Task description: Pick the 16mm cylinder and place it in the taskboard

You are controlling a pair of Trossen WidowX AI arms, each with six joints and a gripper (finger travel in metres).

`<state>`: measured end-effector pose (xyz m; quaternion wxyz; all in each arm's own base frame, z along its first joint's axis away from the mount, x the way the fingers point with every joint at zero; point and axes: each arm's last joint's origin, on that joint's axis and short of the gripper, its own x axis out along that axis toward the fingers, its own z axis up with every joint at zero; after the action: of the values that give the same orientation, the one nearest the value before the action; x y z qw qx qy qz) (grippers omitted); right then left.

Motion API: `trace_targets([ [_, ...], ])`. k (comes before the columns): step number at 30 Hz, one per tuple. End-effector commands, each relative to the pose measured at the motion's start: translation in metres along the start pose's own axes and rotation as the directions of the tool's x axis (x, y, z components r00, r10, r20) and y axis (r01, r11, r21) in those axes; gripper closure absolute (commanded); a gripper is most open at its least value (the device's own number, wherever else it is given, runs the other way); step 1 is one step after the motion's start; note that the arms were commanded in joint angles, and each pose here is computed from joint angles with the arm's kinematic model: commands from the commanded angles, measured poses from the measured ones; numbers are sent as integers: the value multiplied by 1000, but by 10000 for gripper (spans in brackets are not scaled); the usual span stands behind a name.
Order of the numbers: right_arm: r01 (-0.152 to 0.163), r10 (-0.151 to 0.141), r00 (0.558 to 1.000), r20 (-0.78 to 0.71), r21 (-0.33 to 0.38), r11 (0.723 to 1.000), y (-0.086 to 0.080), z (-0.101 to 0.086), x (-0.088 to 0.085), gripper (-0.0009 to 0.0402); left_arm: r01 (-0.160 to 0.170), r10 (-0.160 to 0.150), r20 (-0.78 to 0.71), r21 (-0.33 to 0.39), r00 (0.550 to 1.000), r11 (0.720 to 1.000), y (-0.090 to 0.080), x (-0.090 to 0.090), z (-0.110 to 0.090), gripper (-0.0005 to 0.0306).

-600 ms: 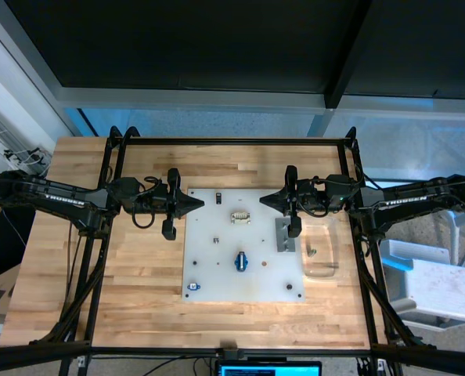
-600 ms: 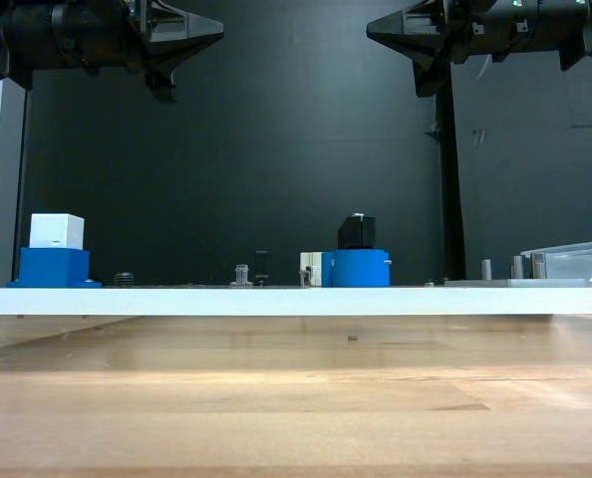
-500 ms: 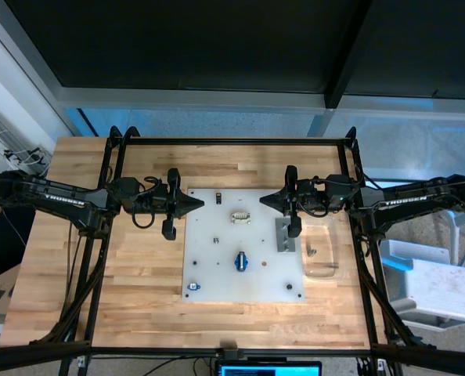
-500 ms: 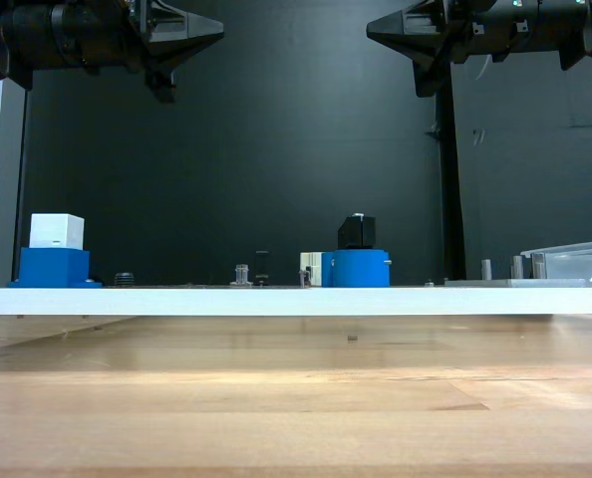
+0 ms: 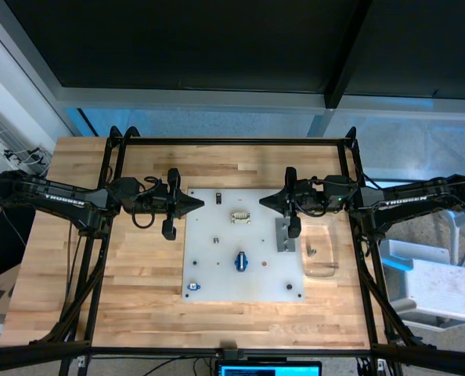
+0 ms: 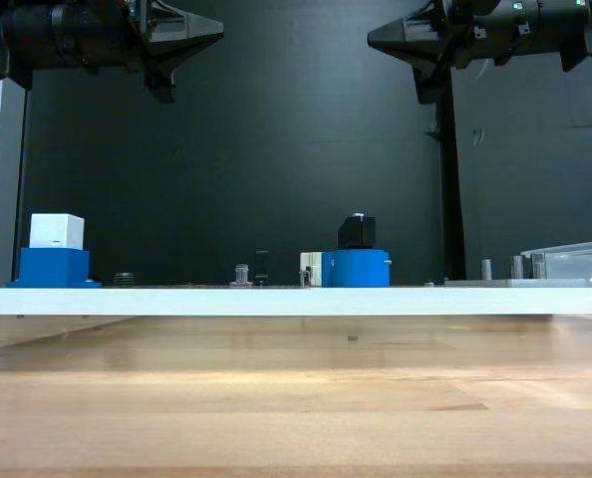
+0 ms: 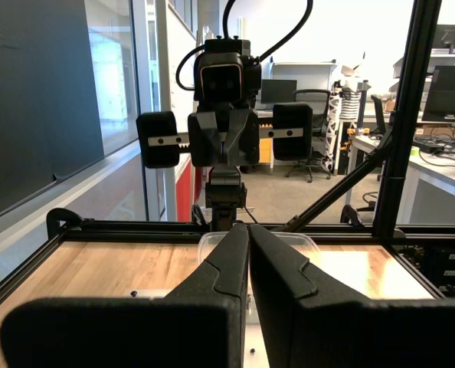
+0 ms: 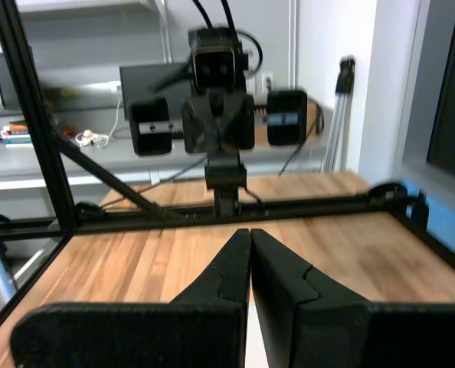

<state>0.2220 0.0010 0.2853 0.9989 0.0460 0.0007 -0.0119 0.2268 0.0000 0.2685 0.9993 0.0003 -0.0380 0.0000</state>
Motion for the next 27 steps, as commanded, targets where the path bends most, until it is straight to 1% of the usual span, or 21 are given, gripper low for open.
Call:
trace_targets([
  [1, 4, -4, 999, -42, 3, 1000, 0, 2, 1, 393, 0, 0, 0, 0, 1000, 1000, 0, 0, 0, 300],
  [7, 11, -11, 989, -150, 0, 1000, 1, 7, 1, 393, 0, 0, 0, 0, 1000, 1000, 0, 0, 0, 300],
  [9, 6, -6, 981, -195, -1, 1000, 2, 8, 1, 393, 0, 0, 0, 0, 1000, 1000, 0, 0, 0, 300],
  [18, 24, -25, 923, -385, -8, 1000, 2, 14, -5, 393, 0, 0, 0, 0, 1000, 1000, 0, 0, 0, 300],
  [27, 65, -39, 863, -503, 35, 997, 3, 18, -12, 393, 0, 0, 0, 0, 1000, 1000, 0, 0, 0, 300],
])
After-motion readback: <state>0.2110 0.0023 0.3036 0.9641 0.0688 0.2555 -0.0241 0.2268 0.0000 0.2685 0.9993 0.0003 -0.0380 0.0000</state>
